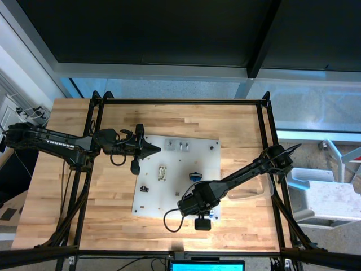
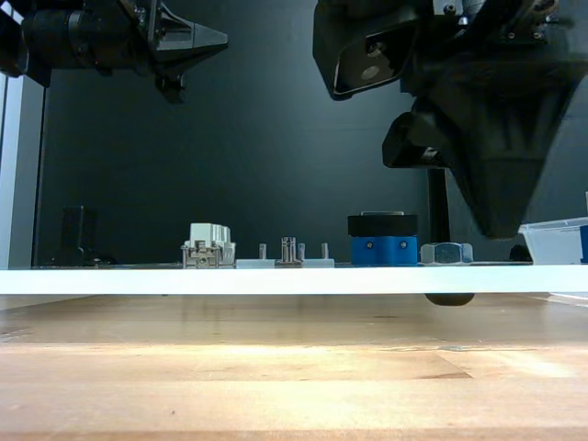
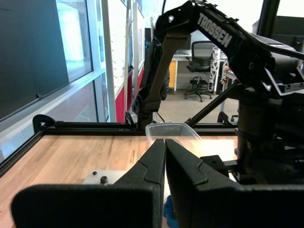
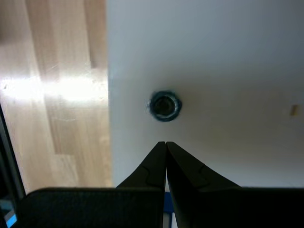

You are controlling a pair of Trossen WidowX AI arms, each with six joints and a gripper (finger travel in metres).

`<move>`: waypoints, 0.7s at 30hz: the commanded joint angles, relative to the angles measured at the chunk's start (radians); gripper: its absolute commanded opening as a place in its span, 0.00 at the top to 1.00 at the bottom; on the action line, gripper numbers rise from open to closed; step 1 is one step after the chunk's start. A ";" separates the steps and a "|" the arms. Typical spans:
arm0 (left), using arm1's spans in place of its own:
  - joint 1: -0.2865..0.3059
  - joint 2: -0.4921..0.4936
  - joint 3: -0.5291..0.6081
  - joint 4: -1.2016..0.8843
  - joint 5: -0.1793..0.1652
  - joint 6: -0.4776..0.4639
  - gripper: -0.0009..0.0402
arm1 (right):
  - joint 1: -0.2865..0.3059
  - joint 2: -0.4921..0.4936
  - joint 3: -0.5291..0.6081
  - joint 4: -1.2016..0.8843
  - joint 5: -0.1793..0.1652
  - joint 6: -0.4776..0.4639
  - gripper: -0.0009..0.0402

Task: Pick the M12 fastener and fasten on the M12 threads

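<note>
Right claw [image 4: 166, 142] closed on nothing, hanging over the white board [image 4: 213, 47], tips just beside the small silver hex nut [image 4: 164, 105]. Nut sits low near the board's near right edge with no ribs showing, so it reads as on its stud. Left claw [image 3: 165, 140] closed, empty, raised over the board's far left.

Risk: the nut may be only lightly caught or cross-threaded, and a descending closed claw could jar it.

The small silver hex M12 nut [image 2: 446, 253] sits level on its stud [image 4: 164, 103], run down against the white board [image 4: 228, 57], ungripped.
</note>
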 commanded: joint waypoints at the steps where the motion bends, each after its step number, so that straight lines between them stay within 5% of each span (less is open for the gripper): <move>1: 0.000 0.000 0.000 0.001 0.001 0.000 0.98 | 0.001 -0.006 0.000 0.001 0.006 0.002 0.98; 21: 0.000 0.000 0.000 0.000 0.001 0.000 0.98 | 0.003 -0.168 0.000 -0.003 0.025 0.003 0.98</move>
